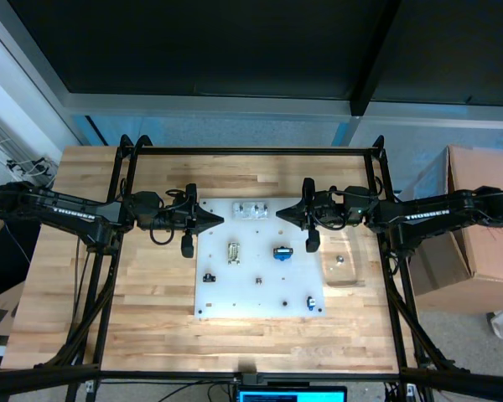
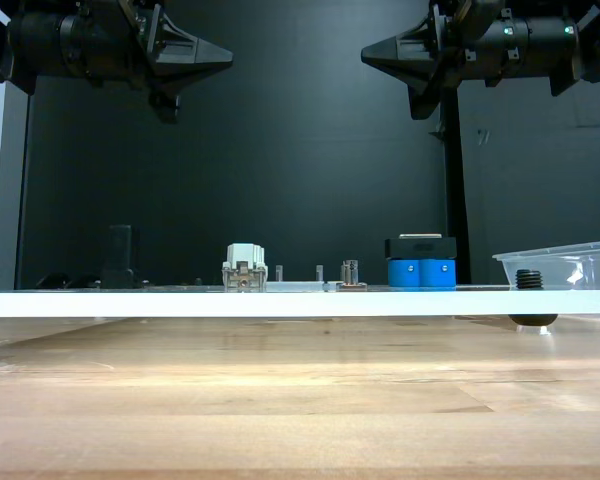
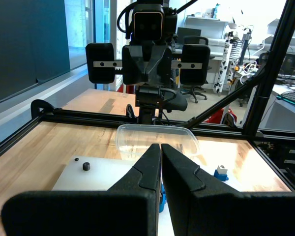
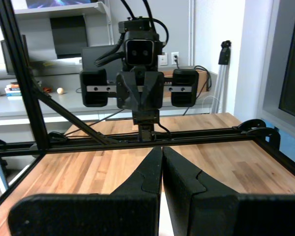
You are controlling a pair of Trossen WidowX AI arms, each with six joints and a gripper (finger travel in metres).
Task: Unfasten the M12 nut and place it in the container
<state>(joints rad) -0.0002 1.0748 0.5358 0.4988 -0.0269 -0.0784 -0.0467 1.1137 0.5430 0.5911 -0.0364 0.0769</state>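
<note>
M12 nut (image 1: 339, 259), silver, free in clear container (image 1: 343, 285); end effectors (image 1: 220, 219) (image 1: 278, 216) closed, aloft.

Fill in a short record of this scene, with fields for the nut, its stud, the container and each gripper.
nut: silver, lying free inside the container, off its stud
stud: bare, black ribs showing
container: clear, on the table by the right edge of the board
left gripper: shut, holding nothing, raised high over the board's far left side
right gripper: shut, holding nothing, raised high over the board's far right side
</note>
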